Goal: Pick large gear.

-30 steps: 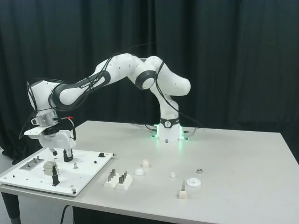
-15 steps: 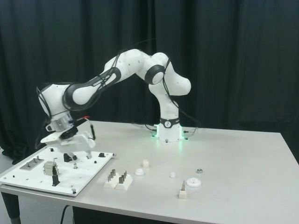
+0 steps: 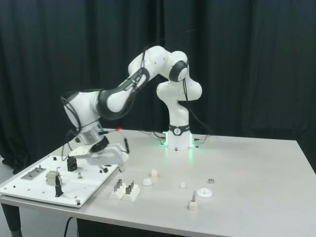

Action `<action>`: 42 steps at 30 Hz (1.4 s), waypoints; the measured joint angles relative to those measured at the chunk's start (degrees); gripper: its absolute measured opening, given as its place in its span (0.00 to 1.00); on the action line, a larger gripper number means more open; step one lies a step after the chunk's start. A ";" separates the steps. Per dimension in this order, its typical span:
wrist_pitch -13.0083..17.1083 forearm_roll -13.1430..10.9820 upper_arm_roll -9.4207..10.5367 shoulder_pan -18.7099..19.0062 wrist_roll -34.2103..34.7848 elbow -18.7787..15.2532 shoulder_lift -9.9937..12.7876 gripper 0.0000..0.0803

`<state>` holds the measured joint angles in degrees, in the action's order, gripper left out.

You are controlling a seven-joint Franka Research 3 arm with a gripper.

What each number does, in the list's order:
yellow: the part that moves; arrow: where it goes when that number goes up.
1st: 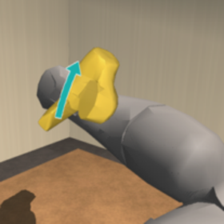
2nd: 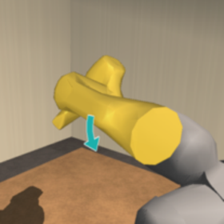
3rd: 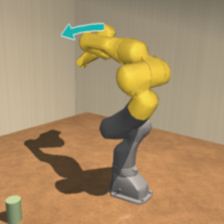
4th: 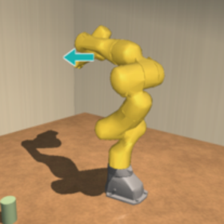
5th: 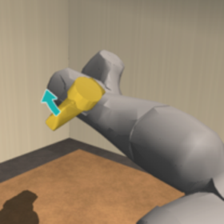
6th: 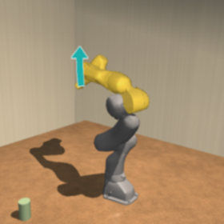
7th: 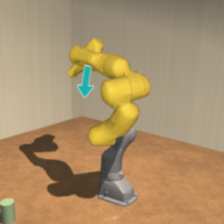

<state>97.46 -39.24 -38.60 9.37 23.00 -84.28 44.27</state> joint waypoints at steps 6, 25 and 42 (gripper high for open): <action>3.03 0.36 0.05 5.55 4.31 -5.17 -2.58 1.00; 18.23 4.17 3.50 21.75 19.38 -22.06 -12.52 1.00; 33.39 6.84 8.51 31.81 29.40 -33.63 -17.72 1.00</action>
<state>130.84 -32.40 -30.09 41.18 52.39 -117.90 26.55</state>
